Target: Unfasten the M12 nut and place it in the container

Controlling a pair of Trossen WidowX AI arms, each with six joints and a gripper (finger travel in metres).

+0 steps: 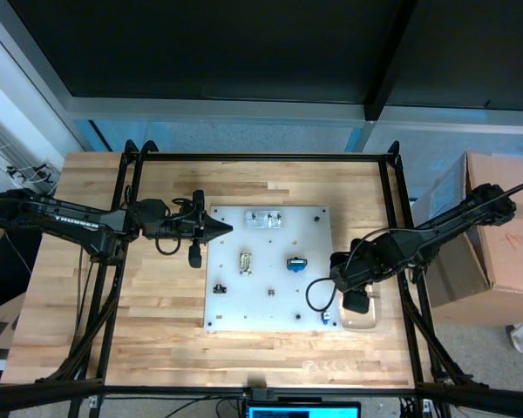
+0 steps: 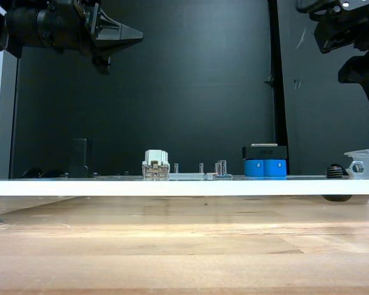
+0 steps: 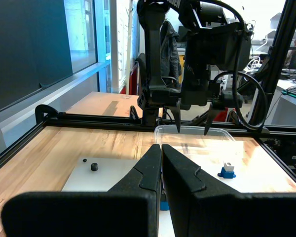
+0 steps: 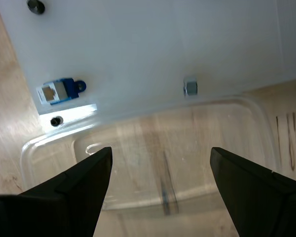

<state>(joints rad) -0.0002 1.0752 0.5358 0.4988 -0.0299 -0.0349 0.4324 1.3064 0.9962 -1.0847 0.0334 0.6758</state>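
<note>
M12 nut (image 4: 190,87) off its stud, on a two-armed robot's task board. A wooden table (image 1: 157,348) carries a white board (image 1: 244,305) at its middle. The left arm (image 1: 61,218) reaches in from the left edge and holds the left gripper (image 1: 227,228) high over the board's far left edge; its two fingers are pressed together with nothing between them. The right arm (image 1: 453,218) reaches in from the right edge and holds the right gripper (image 4: 160,150) above a clear container (image 4: 153,128), which sits on the table against the board's near right edge. This gripper's fingers are spread wide apart and hold nothing. The part of the container's floor seen between the fingers shows only the wood beneath it. A blue connector block (image 4: 59,91) sits on the board near that corner. The short black stud (image 2: 336,172) stands close by at the board's edge, with its ribs bare. The small silver nut lies free. From the right wrist camera it appears to rest on the white board just outside the container's rim. From table height it shows against the container's clear wall, and that view alone cannot tell inside from outside.
</note>
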